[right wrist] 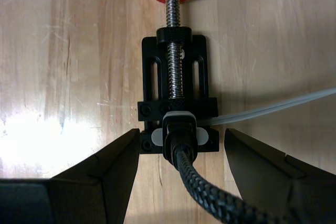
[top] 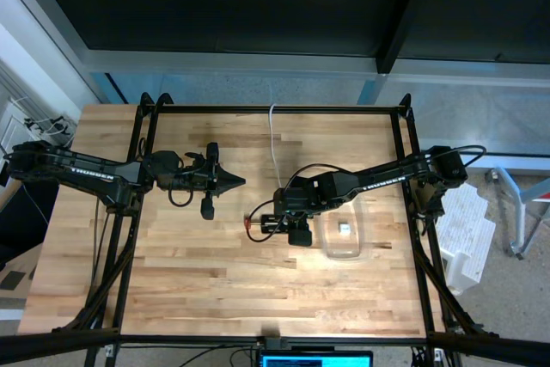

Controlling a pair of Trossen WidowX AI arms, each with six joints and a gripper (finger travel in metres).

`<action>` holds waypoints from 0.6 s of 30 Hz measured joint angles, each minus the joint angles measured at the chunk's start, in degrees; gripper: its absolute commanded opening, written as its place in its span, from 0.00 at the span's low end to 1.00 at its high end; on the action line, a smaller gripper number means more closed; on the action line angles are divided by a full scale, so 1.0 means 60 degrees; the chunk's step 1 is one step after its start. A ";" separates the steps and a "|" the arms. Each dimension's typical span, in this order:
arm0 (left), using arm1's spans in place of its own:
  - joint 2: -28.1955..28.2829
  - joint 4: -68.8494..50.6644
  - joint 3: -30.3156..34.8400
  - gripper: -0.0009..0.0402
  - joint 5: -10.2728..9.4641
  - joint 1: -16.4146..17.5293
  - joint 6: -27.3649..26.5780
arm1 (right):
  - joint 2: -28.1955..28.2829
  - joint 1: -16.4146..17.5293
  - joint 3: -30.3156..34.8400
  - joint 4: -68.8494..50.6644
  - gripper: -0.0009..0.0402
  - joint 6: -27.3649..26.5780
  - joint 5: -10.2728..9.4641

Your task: Remove the power plug from the receptacle and place in the container

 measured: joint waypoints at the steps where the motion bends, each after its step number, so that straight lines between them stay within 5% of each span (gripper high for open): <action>1: 0.0000 -0.0004 0.0004 0.02 0.0000 0.0000 0.0000 | 0.0000 0.0000 0.0000 0.0004 0.52 0.0000 0.0000; 18: 0.0000 -0.0004 0.0000 0.02 0.0000 0.0000 0.0000 | 0.0000 -0.0007 -0.0004 0.0131 0.16 0.0036 -0.0004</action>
